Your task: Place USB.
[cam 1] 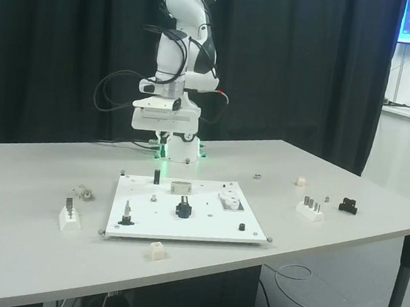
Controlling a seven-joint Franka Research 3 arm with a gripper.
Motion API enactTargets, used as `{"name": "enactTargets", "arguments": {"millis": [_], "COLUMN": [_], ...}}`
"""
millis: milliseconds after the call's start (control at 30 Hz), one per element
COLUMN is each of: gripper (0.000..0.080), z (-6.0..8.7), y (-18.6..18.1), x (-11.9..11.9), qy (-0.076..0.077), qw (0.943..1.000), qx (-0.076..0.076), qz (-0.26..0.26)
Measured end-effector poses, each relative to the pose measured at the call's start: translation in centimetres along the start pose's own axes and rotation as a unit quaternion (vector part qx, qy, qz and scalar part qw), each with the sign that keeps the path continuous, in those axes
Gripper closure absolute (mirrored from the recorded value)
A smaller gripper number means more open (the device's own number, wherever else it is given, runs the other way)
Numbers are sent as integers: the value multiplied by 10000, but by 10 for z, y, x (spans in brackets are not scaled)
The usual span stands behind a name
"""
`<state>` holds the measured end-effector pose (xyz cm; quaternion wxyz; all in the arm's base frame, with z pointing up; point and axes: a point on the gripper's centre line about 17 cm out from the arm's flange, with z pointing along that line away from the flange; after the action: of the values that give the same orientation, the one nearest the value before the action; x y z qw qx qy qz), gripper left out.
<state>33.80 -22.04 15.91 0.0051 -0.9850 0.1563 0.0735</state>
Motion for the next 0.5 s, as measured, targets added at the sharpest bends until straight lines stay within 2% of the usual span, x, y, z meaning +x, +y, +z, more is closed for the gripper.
{"name": "enactTargets", "arguments": {"millis": [500], "gripper": [785], "z": [-2], "y": [0], "x": [1], "qy": [12], "qw": [10000], "qx": [-92], "qz": [5]}}
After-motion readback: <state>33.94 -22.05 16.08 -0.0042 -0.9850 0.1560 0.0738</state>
